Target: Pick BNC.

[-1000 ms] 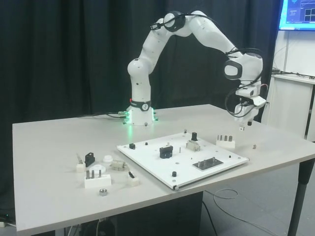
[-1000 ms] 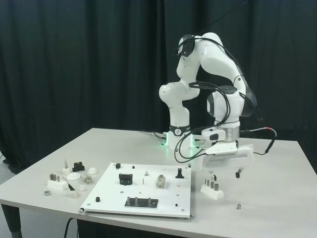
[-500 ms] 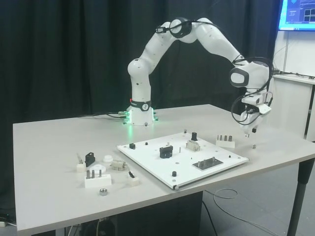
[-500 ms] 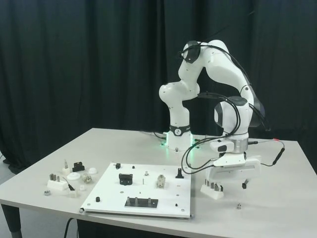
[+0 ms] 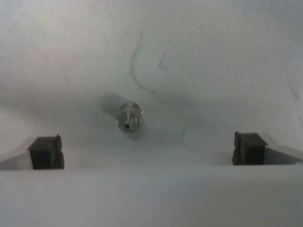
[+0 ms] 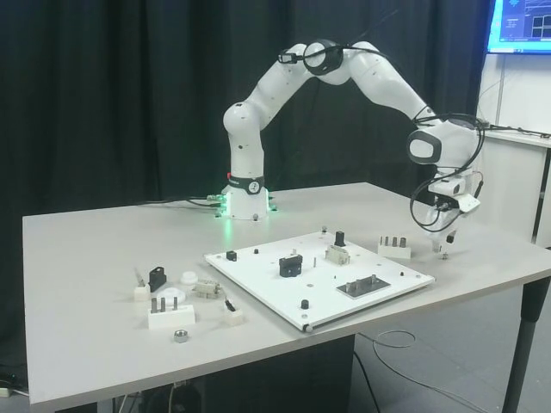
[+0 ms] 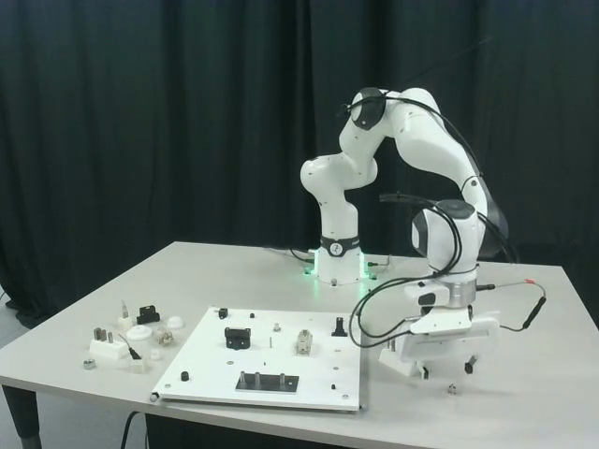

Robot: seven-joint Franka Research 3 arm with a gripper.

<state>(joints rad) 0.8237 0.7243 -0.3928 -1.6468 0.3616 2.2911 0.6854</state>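
The BNC (image 5: pixel 129 117) is a small grey metal connector standing alone on the grey table. In the wrist view it sits between my two black fingertips (image 5: pixel 46 152), nearer this one than the other. My gripper (image 5: pixel 147 150) is open and holds nothing. In the first room view the gripper (image 6: pixel 442 243) hangs low just above the BNC (image 6: pixel 443 255), right of the white board. The second room view shows the gripper (image 7: pixel 448 368) straddling the BNC (image 7: pixel 451 388) near the table's front right.
A white block with pins (image 6: pixel 394 249) stands close beside the gripper, between it and the white board (image 6: pixel 318 275), which carries several fittings. Loose parts and another pin block (image 6: pixel 170 311) lie at the table's left. The table edge is near the BNC.
The arm has swung outward past the white pin block and come down, so the open gripper now hangs low over the BNC instead of high above the block.
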